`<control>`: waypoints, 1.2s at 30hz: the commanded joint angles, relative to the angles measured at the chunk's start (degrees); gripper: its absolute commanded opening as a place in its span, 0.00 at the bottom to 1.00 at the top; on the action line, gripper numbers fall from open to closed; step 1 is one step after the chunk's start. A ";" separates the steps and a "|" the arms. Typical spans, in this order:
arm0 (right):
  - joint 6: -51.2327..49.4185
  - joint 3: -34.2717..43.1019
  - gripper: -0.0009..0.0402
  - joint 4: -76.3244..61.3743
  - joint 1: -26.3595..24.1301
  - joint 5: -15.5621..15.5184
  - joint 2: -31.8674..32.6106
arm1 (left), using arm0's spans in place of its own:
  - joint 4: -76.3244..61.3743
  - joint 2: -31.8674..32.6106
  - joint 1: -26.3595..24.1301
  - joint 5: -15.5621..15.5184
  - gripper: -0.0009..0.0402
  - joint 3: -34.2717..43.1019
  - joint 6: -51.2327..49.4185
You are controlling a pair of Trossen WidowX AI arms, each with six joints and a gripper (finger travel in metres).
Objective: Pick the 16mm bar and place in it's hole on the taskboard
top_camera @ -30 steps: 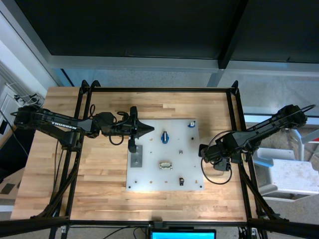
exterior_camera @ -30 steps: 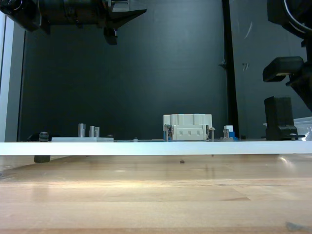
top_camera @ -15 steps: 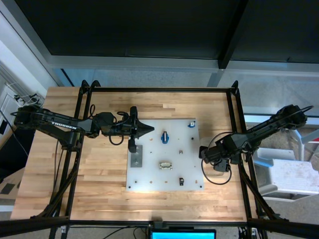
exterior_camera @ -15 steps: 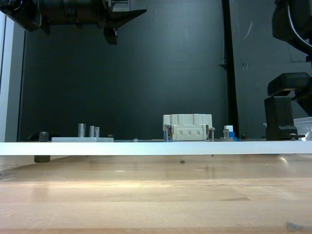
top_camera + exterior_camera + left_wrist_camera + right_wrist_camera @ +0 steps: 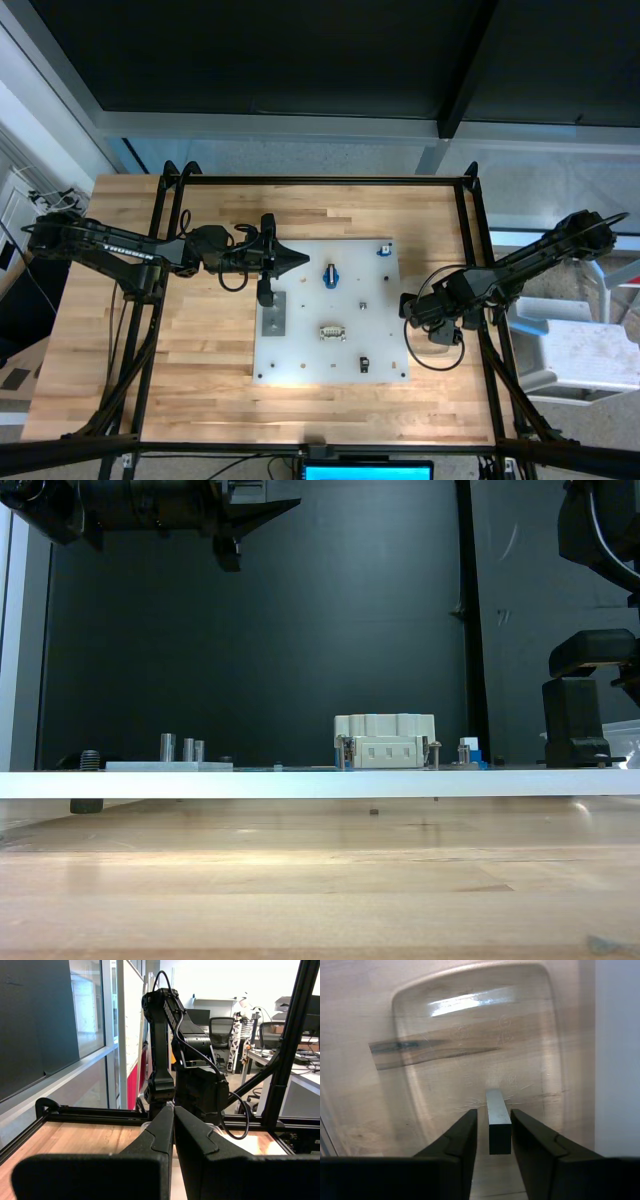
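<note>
Change: I see the left gripper (image 5: 300, 260) where it was a second ago. The right gripper (image 5: 493, 1114) has come lower beside the board's right edge since then, and has scarcely moved in the last half second.
Left gripper: it hangs high over the far-left part of the taskboard (image 5: 300, 350), with its claw pressed together on nothing.
Taskboard: white, lying on the wooden table (image 5: 200, 350) between my two arms.
Right gripper: down in the clear tray (image 5: 420, 1035), just off the board's right edge, with its claw apart and one finger on each side of the bar.
Clear tray: holds the 16mm bar (image 5: 499, 1125), lying flat and free on the tray floor, well clear of the board.
</note>
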 commanded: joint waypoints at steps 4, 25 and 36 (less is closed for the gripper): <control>0.04 0.02 0.07 -0.02 -0.02 0.04 0.02 | 0.00 0.02 0.00 0.02 0.02 0.02 0.02; 19.63 12.17 0.03 -12.61 -0.04 0.68 -2.67 | 0.00 0.02 0.02 0.02 0.02 0.02 0.00; 45.07 23.58 0.02 -19.87 -0.07 1.14 -0.15 | 0.00 0.02 0.02 0.02 0.02 0.02 0.00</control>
